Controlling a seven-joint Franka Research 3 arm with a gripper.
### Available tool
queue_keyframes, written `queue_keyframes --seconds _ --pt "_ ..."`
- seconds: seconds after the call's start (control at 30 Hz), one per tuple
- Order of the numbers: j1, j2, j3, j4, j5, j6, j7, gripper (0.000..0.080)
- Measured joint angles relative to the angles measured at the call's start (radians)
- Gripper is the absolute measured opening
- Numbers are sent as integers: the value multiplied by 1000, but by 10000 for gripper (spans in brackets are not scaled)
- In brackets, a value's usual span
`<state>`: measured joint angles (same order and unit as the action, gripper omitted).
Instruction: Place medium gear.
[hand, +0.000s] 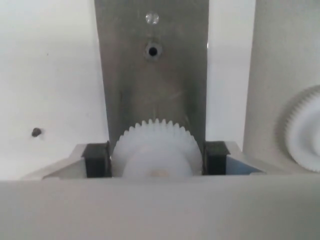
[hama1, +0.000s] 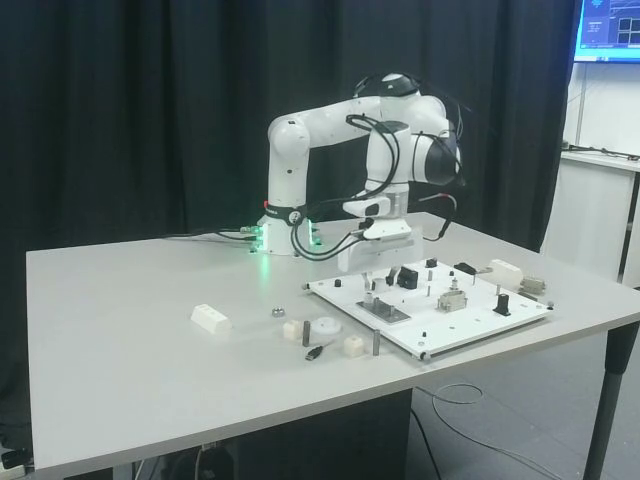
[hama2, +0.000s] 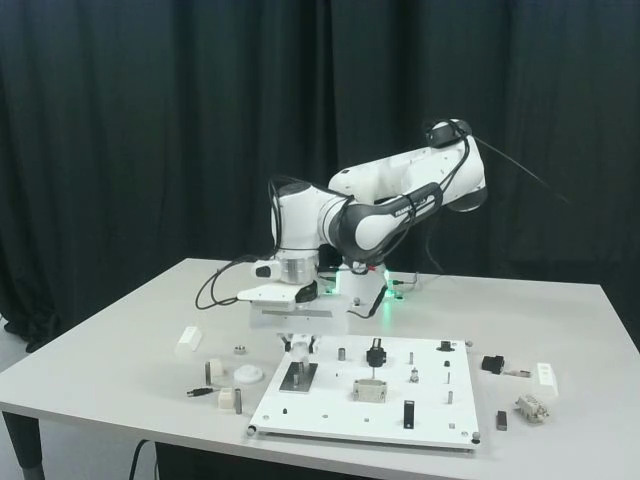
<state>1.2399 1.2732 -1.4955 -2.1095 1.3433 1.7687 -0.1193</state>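
Note:
The medium gear (hand: 156, 150) is white and toothed, and it is held by its sides between my black fingers (hand: 96, 159). My gripper (hand: 156, 161) is shut on it. It hangs just above a grey metal plate (hand: 152, 75) with a screw hole (hand: 152, 50), which lies on the white board (hama1: 440, 325). In the room views the gripper (hama1: 378, 277) (hama2: 298, 344) points straight down over that plate (hama1: 385, 312) (hama2: 297, 377) at the board's end. A larger white gear (hand: 306, 130) (hama2: 248, 375) lies on the table beside the board.
Pegs, black holders and a grey block stand elsewhere on the board (hama2: 365, 405). Off the board lie a white block (hama1: 210, 318), small white cubes (hama1: 352, 346) and a black plug (hama1: 314, 352). White and grey connectors (hama2: 545, 378) sit past the board's other end.

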Motion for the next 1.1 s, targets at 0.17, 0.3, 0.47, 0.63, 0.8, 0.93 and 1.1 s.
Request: queue_keyframes --seconds 0.17,0.3,0.47,0.63,0.8,0.93,1.1 --pt "4 0 -13 1 -12 -7 0 393" --pt "7 -1 -17 1 -17 -8 0 393" --pt "8 -1 -18 1 -18 -8 0 393" --pt "8 -1 -18 1 -19 -8 0 393" --pt "8 -1 -18 0 -25 -8 0 393" --pt "6 -1 -18 -6 -43 2 0 393" --pt "-1 -1 -17 -23 -67 18 -8 393"
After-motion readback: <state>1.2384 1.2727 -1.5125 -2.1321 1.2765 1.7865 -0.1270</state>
